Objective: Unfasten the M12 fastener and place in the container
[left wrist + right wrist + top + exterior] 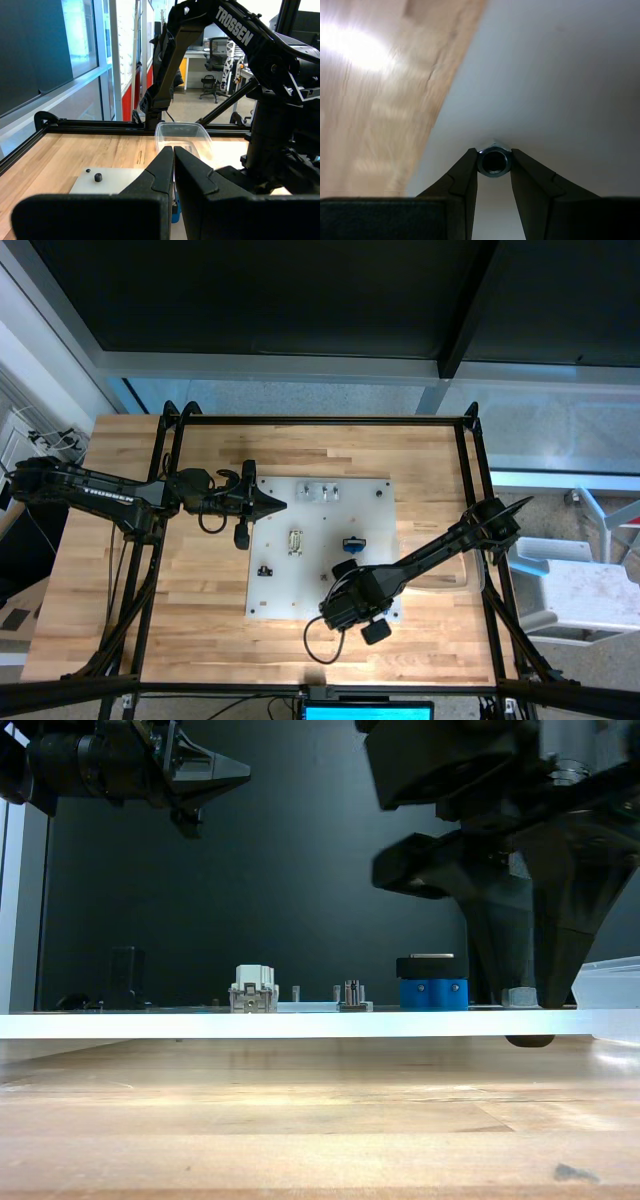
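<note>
My right gripper [350, 610] points straight down at the near right edge of the white board [290, 590]. Its fingertips [470, 162] press on both sides of the small silver M12 nut [493, 161], so it is shut on the nut. In the low view the nut [520, 997] sits at board level between the fingers, which hide the stud's ribs. The clear container [472, 578] lies right of the board, partly under the right arm, and its bare part holds nothing. My left gripper [274, 506] hovers shut and holding nothing over the board's far left edge.
A blue connector [353, 543] stands just beyond the right gripper. A grey connector [296, 542] is mid-board, silver posts [325, 491] stand at the far side and a black post [379, 492] at the far right corner. A black frame [320, 421] borders the table.
</note>
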`<state>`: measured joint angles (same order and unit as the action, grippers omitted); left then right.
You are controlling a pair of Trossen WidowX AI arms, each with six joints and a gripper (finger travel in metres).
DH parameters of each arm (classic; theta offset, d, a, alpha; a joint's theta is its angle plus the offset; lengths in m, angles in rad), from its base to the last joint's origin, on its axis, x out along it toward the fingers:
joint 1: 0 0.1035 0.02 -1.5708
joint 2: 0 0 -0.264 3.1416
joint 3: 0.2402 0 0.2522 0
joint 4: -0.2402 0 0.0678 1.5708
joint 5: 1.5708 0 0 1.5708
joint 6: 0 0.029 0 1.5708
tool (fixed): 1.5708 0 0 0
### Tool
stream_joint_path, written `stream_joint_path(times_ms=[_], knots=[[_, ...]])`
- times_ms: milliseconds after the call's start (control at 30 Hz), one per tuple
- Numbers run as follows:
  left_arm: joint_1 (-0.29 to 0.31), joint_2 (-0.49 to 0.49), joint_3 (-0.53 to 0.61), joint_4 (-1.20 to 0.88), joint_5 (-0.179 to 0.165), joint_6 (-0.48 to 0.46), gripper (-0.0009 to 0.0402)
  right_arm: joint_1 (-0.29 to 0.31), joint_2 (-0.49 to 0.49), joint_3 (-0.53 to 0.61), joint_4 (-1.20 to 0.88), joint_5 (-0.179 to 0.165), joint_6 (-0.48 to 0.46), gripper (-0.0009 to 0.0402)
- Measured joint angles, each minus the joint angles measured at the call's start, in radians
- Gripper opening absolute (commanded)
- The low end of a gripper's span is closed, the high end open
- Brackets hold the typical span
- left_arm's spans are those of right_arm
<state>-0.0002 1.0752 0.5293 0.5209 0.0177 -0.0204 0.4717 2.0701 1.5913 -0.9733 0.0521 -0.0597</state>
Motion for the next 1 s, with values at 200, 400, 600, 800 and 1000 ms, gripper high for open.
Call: stream_joint_path(times_ms=[200,400,600,800,1000], knots=[[0.000,0.000,0.000,0.000,0.000,0.000,0.0000,-0.001,0.000,0.000,0.000,0.000,-0.333,0.0009],[0.000,0.000,0.000,0.000,0.000,0.000,0.0000,-0.001,-0.001,0.000,0.001,0.001,-0.597,0.0009],[0.000,0.000,0.000,0.000,0.000,0.000,0.0000,-0.001,-0.001,0.000,0.005,0.001,-0.808,0.0009],[0.000,0.000,0.000,0.000,0.000,0.000,0.0000,-0.001,-0.001,0.000,0.006,0.001,-0.877,0.0009],[0.000,0.000,0.000,0.000,0.000,0.000,0.0000,-0.001,-0.001,0.000,0.006,0.001,-0.868,0.0011]])
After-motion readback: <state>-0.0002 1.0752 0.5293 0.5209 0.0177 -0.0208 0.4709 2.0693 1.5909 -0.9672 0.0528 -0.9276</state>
